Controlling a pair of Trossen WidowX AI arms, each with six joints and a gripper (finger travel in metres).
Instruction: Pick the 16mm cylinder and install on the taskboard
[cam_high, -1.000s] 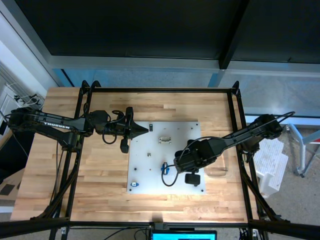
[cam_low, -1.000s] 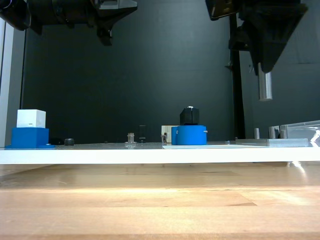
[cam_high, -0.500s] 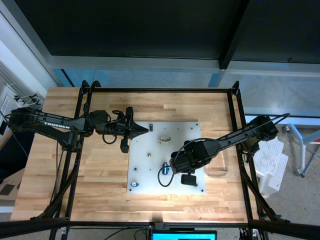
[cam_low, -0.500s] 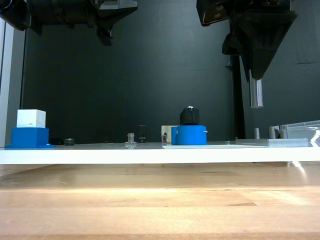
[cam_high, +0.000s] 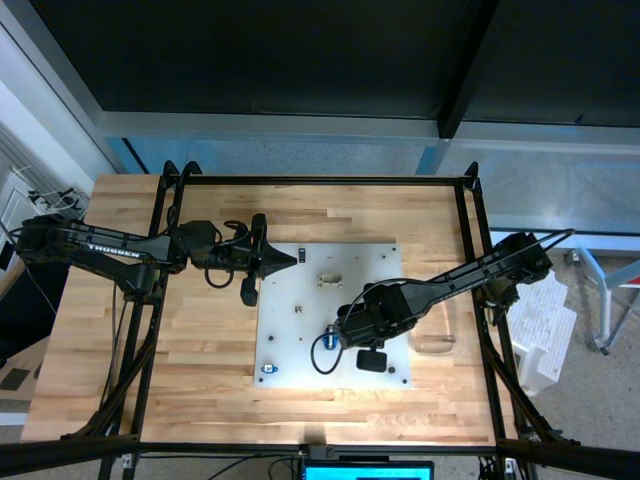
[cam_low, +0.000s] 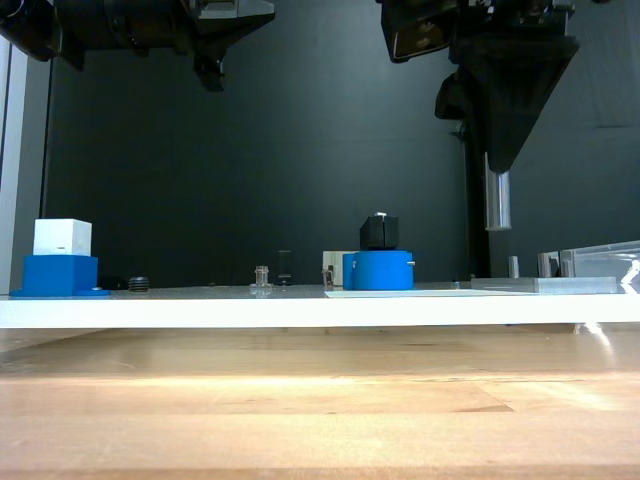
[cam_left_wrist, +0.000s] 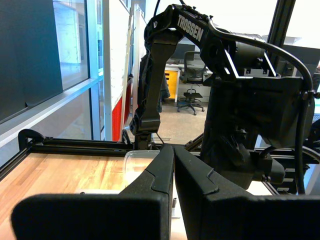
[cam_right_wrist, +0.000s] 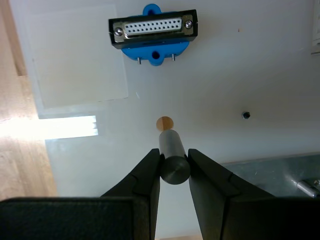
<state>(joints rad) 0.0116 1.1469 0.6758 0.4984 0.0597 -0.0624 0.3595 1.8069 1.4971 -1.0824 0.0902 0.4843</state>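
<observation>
The 16mm cylinder (cam_right_wrist: 173, 157), a short silvery peg, is clamped upright between the fingers of my right gripper (cam_right_wrist: 173, 165). It hangs over the white taskboard (cam_right_wrist: 210, 75), just short of a small round hole (cam_right_wrist: 164, 123). From table height the cylinder (cam_low: 497, 200) points down from the right gripper (cam_low: 497, 165), well above the taskboard (cam_low: 300, 308). From above, the right gripper (cam_high: 345, 335) is over the taskboard (cam_high: 290, 340) near its middle and hides the peg. My left gripper (cam_high: 285, 258) hovers at the board's far left edge with its fingers (cam_left_wrist: 165, 165) pressed together on nothing.
On the board sit a blue connector (cam_right_wrist: 152, 37), a blue fitting (cam_low: 378, 270), a grey metal block (cam_right_wrist: 270, 170) and a blue base with a white cube (cam_low: 62, 260). A clear plastic tray (cam_high: 440, 340) lies off the board's right edge.
My right gripper has carried the cylinder leftward over the board and lowered it somewhat. The left arm has stayed still.
</observation>
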